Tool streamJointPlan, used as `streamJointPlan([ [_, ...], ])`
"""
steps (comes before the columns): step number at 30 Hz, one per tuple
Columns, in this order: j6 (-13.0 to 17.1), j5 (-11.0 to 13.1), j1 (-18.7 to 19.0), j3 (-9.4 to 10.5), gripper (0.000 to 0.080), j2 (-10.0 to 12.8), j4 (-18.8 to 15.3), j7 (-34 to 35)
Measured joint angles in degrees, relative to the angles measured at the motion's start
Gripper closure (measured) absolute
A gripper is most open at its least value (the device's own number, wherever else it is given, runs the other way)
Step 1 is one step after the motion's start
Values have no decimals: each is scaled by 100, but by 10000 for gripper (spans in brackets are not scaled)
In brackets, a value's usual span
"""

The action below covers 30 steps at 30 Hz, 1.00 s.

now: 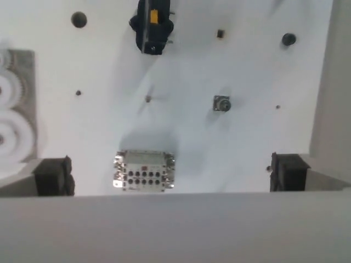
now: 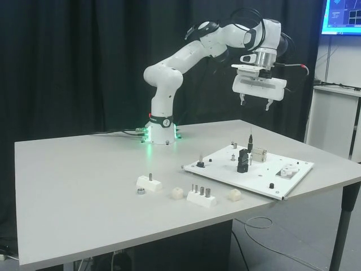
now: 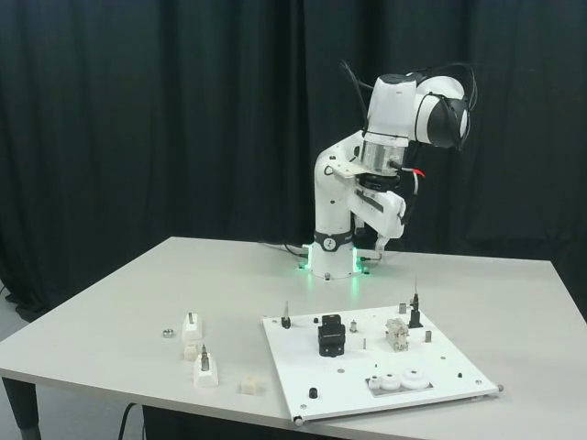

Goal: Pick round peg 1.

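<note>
Several short grey round pegs stand upright in a white holder (image 2: 202,197) near the table's front edge, left of the white board (image 2: 223,169). That holder (image 3: 205,374) is also in the second room view. A smaller white holder (image 2: 149,182) (image 3: 191,327) carries a single peg. I cannot tell which one is peg 1. My gripper (image 2: 255,103) (image 3: 374,252) hangs high above the board's far side, open and holding nothing. In the wrist view the gripper (image 1: 170,174) looks down on the board (image 1: 181,71), and no peg holder shows there.
On the board stand a black clamp part (image 2: 242,161) (image 1: 151,24), a metal connector block (image 2: 259,155) (image 1: 143,171), thin upright pins and white gears (image 2: 290,169) (image 1: 8,109). A small nut (image 2: 140,191) and two white cubes (image 2: 176,193) (image 2: 233,195) lie near the holders.
</note>
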Motion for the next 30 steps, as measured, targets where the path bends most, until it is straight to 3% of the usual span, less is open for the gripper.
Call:
streamJointPlan([
  [16,459,216,-1,117,3,13,-252,205],
  [30,809,303,31,242,3,52,-274,509],
])
